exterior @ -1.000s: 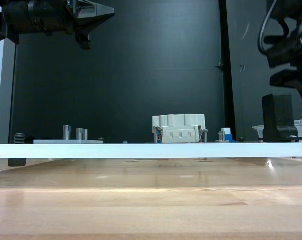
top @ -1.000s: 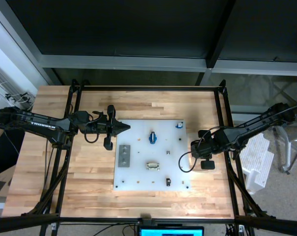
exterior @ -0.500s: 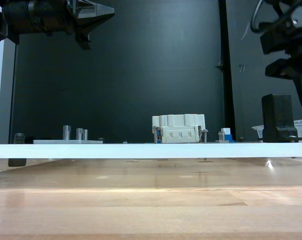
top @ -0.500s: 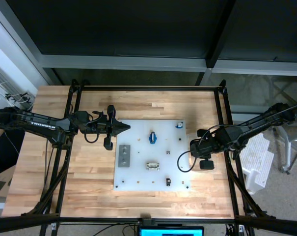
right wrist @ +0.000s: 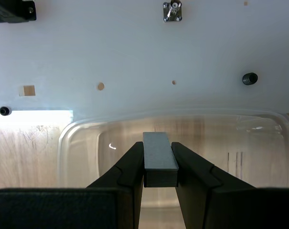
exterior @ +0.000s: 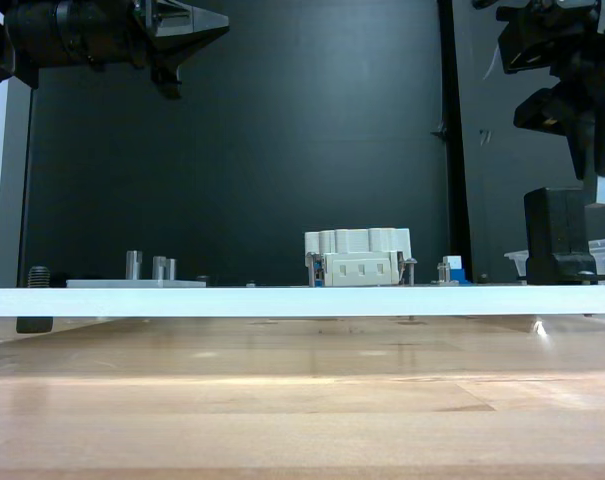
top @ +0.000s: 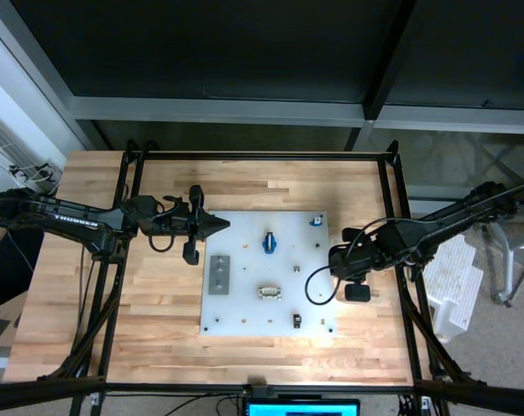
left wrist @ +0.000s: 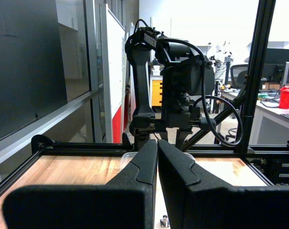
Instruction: Pick the 16mm bar and install on taskboard
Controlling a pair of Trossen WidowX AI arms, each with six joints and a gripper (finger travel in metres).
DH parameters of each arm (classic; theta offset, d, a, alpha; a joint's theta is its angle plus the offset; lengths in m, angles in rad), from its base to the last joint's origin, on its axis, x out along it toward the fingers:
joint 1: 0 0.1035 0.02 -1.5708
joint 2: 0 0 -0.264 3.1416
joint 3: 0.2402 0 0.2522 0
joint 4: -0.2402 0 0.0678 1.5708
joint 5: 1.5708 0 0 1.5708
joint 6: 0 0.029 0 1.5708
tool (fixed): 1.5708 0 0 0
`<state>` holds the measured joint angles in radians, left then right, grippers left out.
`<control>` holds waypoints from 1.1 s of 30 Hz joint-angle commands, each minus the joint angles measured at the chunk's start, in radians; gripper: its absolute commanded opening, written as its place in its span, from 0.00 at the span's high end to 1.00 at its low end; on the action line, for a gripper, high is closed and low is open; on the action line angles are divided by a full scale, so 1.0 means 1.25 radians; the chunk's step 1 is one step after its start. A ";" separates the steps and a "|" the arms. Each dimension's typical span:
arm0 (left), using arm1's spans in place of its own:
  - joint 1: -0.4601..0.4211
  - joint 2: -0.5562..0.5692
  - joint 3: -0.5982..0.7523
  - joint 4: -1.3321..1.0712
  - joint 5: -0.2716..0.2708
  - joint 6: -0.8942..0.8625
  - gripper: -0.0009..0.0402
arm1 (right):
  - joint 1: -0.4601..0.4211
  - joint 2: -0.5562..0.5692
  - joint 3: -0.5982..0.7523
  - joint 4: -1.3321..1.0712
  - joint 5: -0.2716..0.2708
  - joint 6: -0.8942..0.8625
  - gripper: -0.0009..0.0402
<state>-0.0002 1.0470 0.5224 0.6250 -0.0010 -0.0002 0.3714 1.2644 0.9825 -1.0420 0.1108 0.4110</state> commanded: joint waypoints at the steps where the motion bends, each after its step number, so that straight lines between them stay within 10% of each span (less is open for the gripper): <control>1: 0.000 0.000 0.000 0.000 0.000 0.000 0.98 | 0.008 0.018 0.013 -0.002 -0.001 0.010 0.89; 33: 0.000 0.000 0.000 0.000 0.000 0.000 0.98 | 0.148 0.255 0.228 -0.016 0.004 0.190 0.89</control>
<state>-0.0002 1.0470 0.5228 0.6254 -0.0006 -0.0002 0.5491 1.5726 1.2541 -1.0611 0.1162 0.6365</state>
